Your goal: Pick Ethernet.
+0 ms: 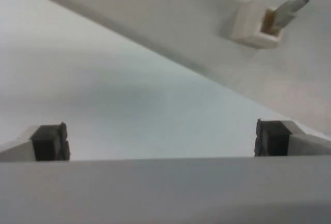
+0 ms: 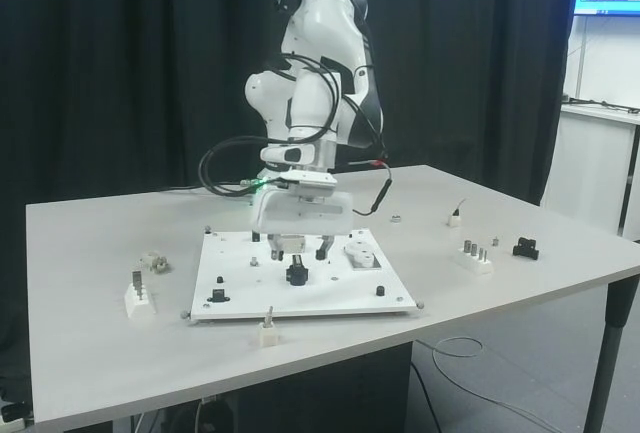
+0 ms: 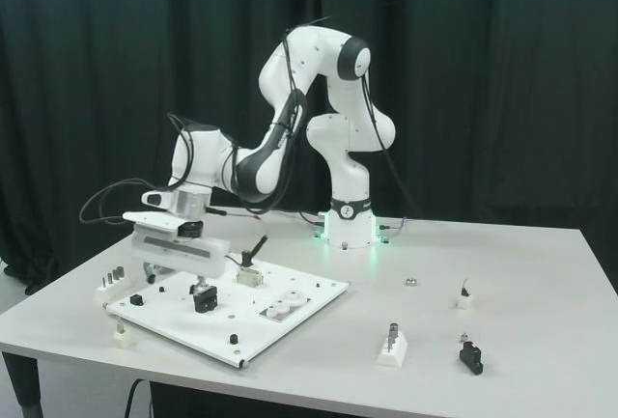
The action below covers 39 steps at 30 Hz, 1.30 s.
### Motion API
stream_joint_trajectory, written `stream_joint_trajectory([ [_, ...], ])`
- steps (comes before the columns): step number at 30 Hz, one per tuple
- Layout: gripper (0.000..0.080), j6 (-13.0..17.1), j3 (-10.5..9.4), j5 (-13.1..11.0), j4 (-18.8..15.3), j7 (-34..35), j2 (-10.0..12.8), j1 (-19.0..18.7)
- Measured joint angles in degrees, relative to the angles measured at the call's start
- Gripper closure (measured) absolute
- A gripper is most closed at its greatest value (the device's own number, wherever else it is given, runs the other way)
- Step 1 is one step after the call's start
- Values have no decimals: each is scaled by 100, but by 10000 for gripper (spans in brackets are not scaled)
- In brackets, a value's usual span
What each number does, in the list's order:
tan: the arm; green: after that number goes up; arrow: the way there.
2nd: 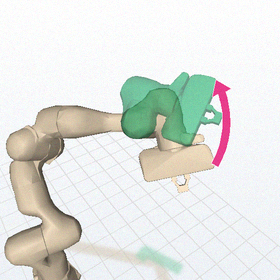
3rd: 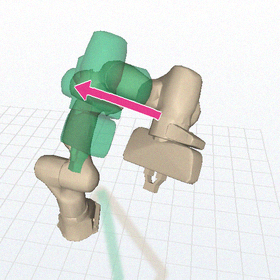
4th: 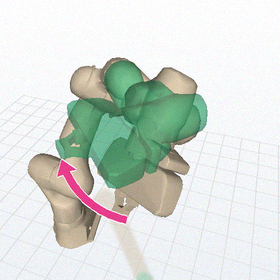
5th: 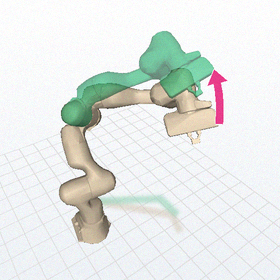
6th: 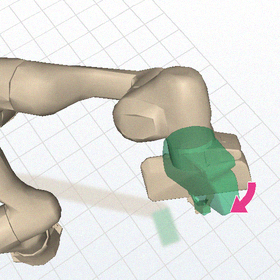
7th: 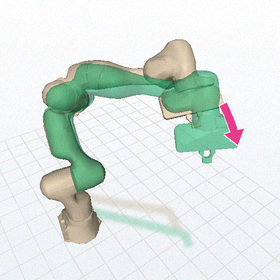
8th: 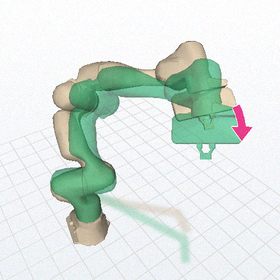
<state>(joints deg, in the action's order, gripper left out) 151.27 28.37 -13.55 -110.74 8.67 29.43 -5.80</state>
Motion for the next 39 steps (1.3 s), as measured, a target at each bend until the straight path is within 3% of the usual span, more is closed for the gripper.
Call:
stream_joint_trajectory([
  [25,3,-1222,-77,92,1675,-1211,755,551],
  [39,3,-1719,-120,167,2478,-1574,1212,791],
])
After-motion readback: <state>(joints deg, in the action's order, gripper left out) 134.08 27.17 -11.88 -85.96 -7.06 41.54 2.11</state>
